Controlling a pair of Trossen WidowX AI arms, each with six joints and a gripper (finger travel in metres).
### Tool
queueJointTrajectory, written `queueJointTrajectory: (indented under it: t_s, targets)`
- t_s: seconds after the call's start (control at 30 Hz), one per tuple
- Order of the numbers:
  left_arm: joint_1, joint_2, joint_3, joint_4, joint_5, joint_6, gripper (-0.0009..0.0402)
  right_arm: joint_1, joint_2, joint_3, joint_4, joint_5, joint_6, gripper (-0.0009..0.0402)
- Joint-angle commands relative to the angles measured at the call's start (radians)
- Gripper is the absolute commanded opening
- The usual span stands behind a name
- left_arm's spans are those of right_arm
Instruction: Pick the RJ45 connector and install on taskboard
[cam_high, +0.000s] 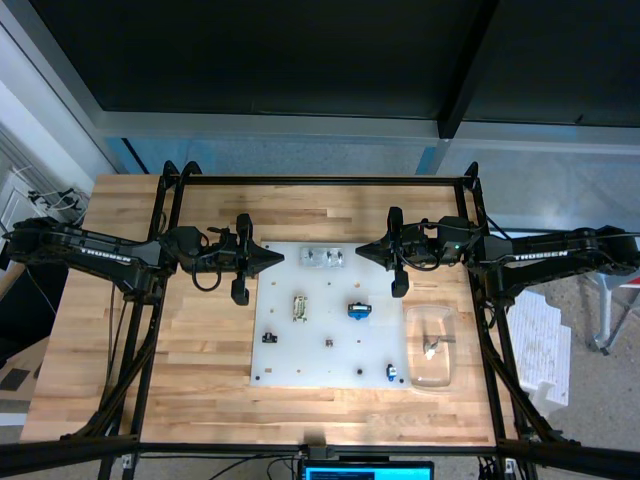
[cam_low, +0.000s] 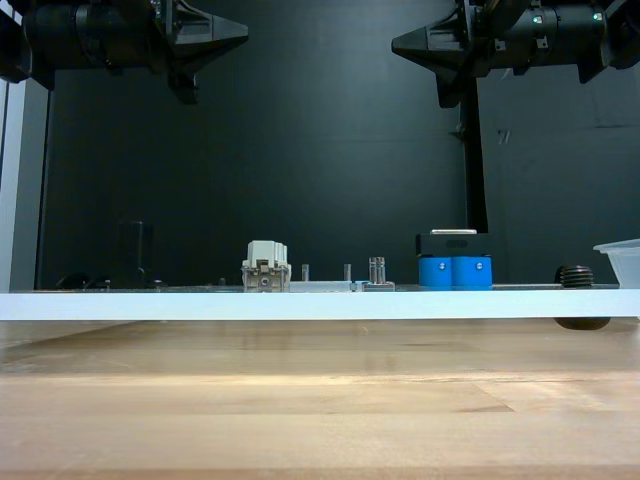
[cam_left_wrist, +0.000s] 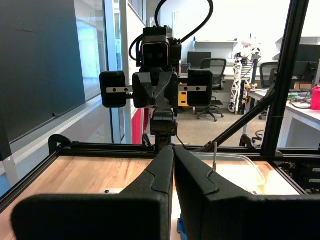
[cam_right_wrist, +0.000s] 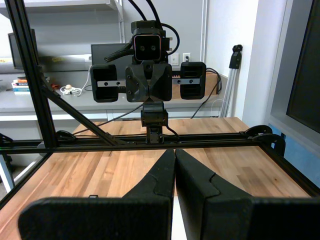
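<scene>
The RJ45 connector is a tiny pale piece lying inside a clear plastic tray just right of the taskboard. The taskboard is a flat white square in the middle of the table. My left gripper hovers shut and empty over the board's far left corner, its fingers pressed together. Facing it over the far right corner, my right gripper is also shut and empty, its fingers touching. Both hang high above the board in the low view, left and right.
The board carries a silvery block, a beige connector, a blue fitting and small black bits. A black frame runs round the wooden table. The tray's rim shows at the low view's right.
</scene>
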Motion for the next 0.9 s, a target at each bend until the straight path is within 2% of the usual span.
queueJointTrajectory:
  t_s: [0.03, 0.57, 0.6, 0.67, 0.7, 0.8, 0.9]
  targets:
    - [0.000, 0.000, 0.000, 0.000, 0.000, 0.000, 0.0000, 0.000, 0.000, 0.000, 0.000, 0.000, 0.000, 0.0000]
    - [0.000, 0.000, 0.000, 0.000, 0.000, 0.000, 0.0000, 0.001, 0.000, 0.000, -0.001, -0.002, 0.012, 0.0000]
    - [0.000, 0.000, 0.000, 0.000, 0.000, 0.000, 0.0000, 0.002, -0.001, 0.000, -0.003, -0.005, 0.012, 0.0000]
    - [0.000, 0.000, 0.000, 0.000, 0.000, 0.000, 0.0000, 0.002, -0.005, 0.000, -0.009, -0.051, 0.008, 0.0000]
    - [0.000, 0.000, 0.000, 0.000, 0.000, 0.000, 0.0000, 0.002, -0.006, 0.000, -0.009, -0.057, 0.010, 0.0000]
    - [0.000, 0.000, 0.000, 0.000, 0.000, 0.000, 0.0000, 0.003, -0.023, 0.008, -0.041, -0.057, 0.013, 0.0000]
    - [0.000, 0.000, 0.000, 0.000, 0.000, 0.000, 0.0000, 0.003, -0.053, 0.040, -0.160, -0.051, 0.019, 0.0000]
